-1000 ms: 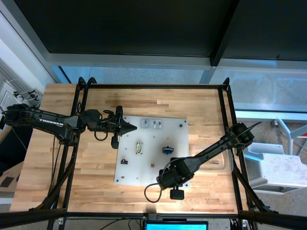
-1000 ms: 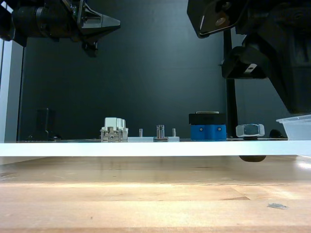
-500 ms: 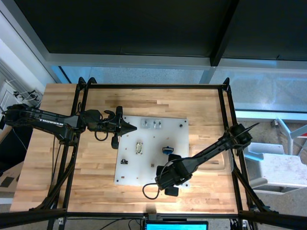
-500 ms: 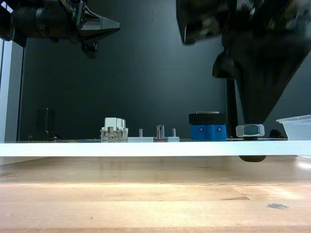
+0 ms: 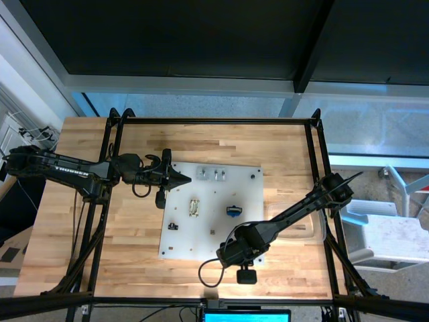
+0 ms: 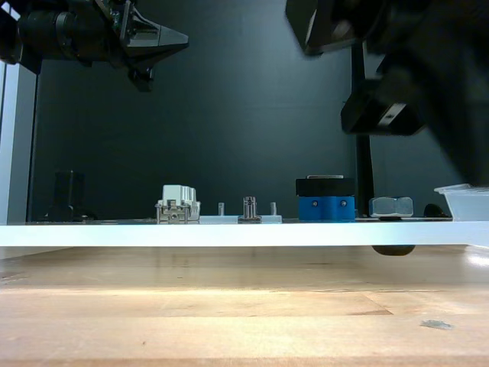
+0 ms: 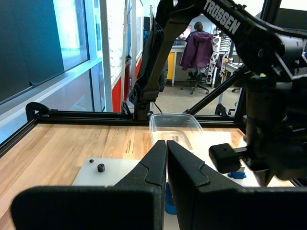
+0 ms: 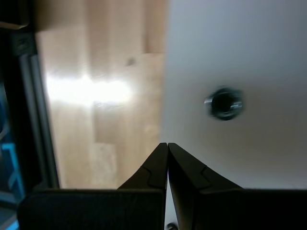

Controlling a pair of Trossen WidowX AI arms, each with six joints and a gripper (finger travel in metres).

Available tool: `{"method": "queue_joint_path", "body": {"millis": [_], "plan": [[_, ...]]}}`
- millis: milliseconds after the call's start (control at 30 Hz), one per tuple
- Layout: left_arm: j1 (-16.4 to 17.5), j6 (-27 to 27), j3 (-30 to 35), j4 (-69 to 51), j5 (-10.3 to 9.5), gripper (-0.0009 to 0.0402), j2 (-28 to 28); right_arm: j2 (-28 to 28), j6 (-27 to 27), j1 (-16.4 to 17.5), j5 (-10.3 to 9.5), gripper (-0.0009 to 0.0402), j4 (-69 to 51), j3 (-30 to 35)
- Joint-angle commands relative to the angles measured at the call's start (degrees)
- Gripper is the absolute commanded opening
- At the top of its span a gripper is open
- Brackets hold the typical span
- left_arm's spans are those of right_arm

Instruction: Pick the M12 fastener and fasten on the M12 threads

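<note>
My right hand [image 8: 168, 145] hung over the near right part of the white board [image 5: 181, 231], pointing down at it, its two fingers pressed together with nothing between them; the tips stood above the board's near edge, where the white met the wood of the bench [image 5: 134, 141]. The M12 nut [image 8: 224, 103], a small silver hex piece, sat on the board close to that near right edge, apart from my fingertips and not touched by them; it showed a dark core in its bore, and from bench height it sat low with no ribs visible beneath it, so it seemed to be on its stud, though I could not tell how far down it was run. A clear tray [image 6: 461, 197] stood just past the board's right edge; a blue block [image 6: 326, 208] with a black cap stood on the board, inward of the nut.

My left hand [image 7: 166, 143] was raised well above the board's far left corner, its fingers closed on each other and holding nothing. The only word I could read was TROSSEN, in white capitals on my right arm [image 7: 225, 17]; the same white lettering ran along my left arm [image 5: 67, 171].
</note>
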Motion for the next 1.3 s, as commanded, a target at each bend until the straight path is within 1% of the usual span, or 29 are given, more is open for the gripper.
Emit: {"method": "queue_joint_path", "body": {"millis": [33,133,200,267,333,467,667,867,933,967,1000,1067,1100,1133,1167,1233,1300], "plan": [[0.0,0.0,0.0,0.02,0.0,0.0,0.02,-0.28,-0.74,-0.11,0.66,0.0,-0.9,0.02],[0.0,0.0,0.0,0.02,0.0,0.0,0.02,-0.46,0.81,-0.17,4.24,0.0,-1.95,0.02],[0.0,0.0,0.0,0.04,0.0,0.0,0.02,-0.72,2.73,-0.2,7.45,0.0,-2.54,0.02],[0.02,0.0,0.0,0.04,0.0,0.0,0.02,-0.92,3.52,-0.2,10.34,0.0,-2.64,0.02],[0.0,0.0,0.0,0.04,0.0,0.0,0.02,-0.94,4.52,-0.2,12.04,0.0,-2.62,0.02],[0.0,0.0,0.0,0.04,0.0,0.0,0.02,-0.42,5.99,-0.2,12.66,0.0,-2.45,0.02],[0.02,0.0,0.0,0.02,0.0,0.0,0.02,1.16,7.28,-0.17,12.48,0.0,-1.95,0.02],[0.0,0.0,0.0,0.02,0.0,0.0,0.02,1.14,7.28,-0.2,12.5,0.0,-1.2,0.02],[0.0,0.0,0.0,0.04,0.0,0.0,0.02,1.14,7.28,-0.17,12.07,0.0,-1.09,0.02],[0.0,0.0,0.0,0.04,0.0,0.0,0.02,1.11,7.08,-0.2,10.27,0.0,-0.85,0.02],[0.02,0.0,0.0,0.04,0.0,0.0,0.02,1.07,6.32,-0.2,7.58,0.0,-0.57,0.02],[0.0,0.0,0.0,0.02,0.0,0.0,0.02,0.76,3.78,-0.22,1.16,0.0,0.35,0.02],[0.02,0.0,0.0,0.04,0.0,0.0,0.02,0.68,2.23,-0.22,-1.27,0.0,0.74,0.02],[0.0,0.0,0.0,0.04,0.02,0.0,0.02,0.59,1.05,-0.2,-2.27,0.0,0.74,0.02],[0.0,0.0,0.0,0.02,0.0,0.0,0.02,0.37,0.55,-0.2,-2.12,0.0,0.42,0.02],[0.0,0.0,0.0,0.04,0.0,0.0,0.02,0.35,0.37,-0.22,-1.01,0.0,0.02,0.02],[0.02,0.0,0.0,0.02,0.0,0.0,0.02,0.35,0.37,-0.22,-0.33,0.0,-0.33,0.02]]}}
